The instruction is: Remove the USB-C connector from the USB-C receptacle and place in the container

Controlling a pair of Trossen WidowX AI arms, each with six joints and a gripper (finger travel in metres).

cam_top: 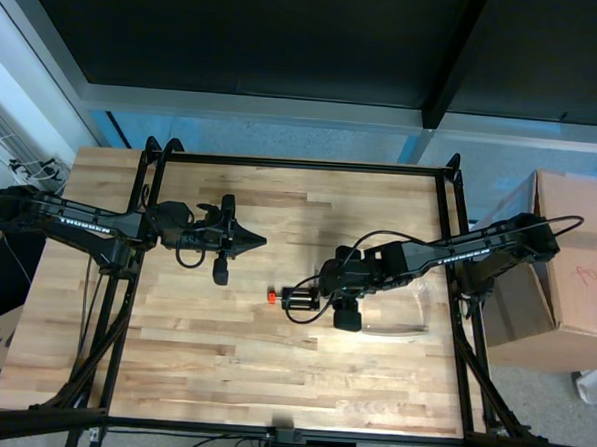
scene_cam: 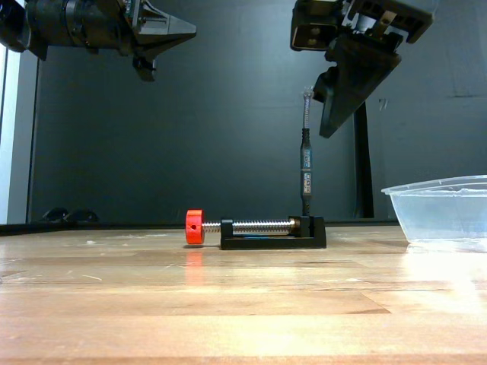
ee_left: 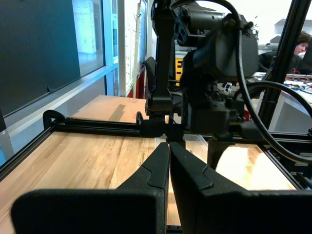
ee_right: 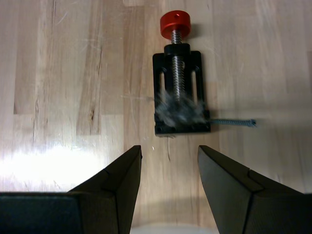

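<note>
Left end effector [cam_top: 255, 241] hangs well apart from the clamp [cam_top: 300, 298] in the high view. Low view: connector [scene_cam: 305, 171] stands seated in the receptacle [scene_cam: 308, 223], with the right end effector [scene_cam: 329, 123] near its top. Wrist views: left fingers [ee_left: 153, 170] together, right's apart, both empty. Approach step; next, straddle and pinch.

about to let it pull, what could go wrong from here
Connector stands upright, plugged in at the vise. Right gripper hangs open beside the cable top, not around it: shutting there might miss or pinch only the thin cable. The vise may not be fastened, so a pull could lift it too; left gripper, shut and high off to the left, is not steadying it.
</note>
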